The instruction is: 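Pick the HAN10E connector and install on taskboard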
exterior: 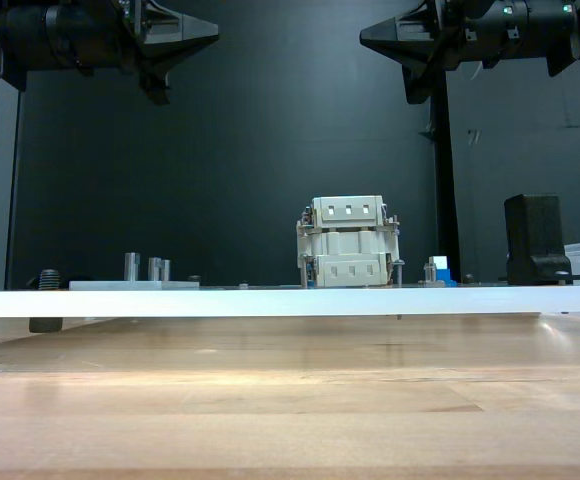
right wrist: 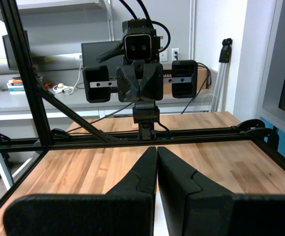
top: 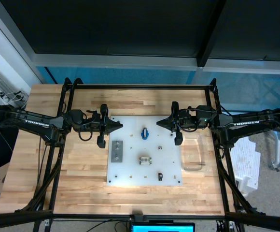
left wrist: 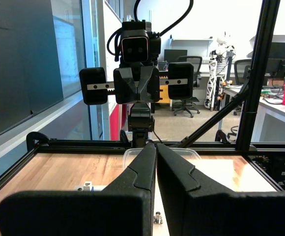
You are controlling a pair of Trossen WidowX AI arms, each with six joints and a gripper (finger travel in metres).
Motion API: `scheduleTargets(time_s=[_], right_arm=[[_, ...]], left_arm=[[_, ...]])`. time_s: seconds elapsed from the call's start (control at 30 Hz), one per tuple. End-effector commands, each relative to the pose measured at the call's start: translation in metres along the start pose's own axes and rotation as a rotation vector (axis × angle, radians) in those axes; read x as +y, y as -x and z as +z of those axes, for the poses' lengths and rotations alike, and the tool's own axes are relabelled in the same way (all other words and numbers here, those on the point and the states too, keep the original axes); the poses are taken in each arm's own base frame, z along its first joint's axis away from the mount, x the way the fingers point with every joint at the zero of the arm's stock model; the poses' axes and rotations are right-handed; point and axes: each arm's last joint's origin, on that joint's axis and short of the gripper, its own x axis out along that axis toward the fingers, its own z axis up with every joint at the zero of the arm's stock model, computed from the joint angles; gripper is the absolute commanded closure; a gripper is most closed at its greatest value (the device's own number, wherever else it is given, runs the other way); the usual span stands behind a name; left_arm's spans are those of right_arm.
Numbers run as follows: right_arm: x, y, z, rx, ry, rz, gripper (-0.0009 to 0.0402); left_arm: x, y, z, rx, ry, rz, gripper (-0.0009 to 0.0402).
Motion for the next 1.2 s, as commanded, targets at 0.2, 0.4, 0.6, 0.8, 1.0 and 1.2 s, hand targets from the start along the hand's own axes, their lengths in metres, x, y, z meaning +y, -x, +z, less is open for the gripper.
scheduleTargets(time_s=[0.2,0.4,0.6,0.8,1.0,1.2], right_arm=[[0.0001,-0.0002,0.0025,-0.021,-0.025,0.001,0.0393],[0.0002,-0.0004,0.0039,-0.025,-0.025,0.002,0.0393],[0.0003,-0.0004,0.0040,-0.025,-0.025,0.002,0.0393],[0.0001,-0.0007,0.0022,-0.007,-0.026,-0.001,0.0393],[0.0000,-0.0007,0.0017,-0.002,-0.025,-0.002,0.0393],[-0.0002,-0.0007,0.0011,0.004,-0.027,-0.009,0.0393]], left_arm=[[0.0001,-0.0001,0.0000,0.000,0.000,0.000,0.0392],[0.0000,-0.0001,0.0000,0.000,0.000,0.000,0.0392],[0.0001,-0.0001,0.0000,0.000,0.000,0.000,0.0392],[0.0001,-0.0001,0.0000,0.000,0.000,0.000,0.0392],[0.0000,-0.0001,0.0000,0.000,0.000,0.000,0.0392],[0.0000,-0.0001,0.0000,0.000,0.000,0.000,0.0392]])
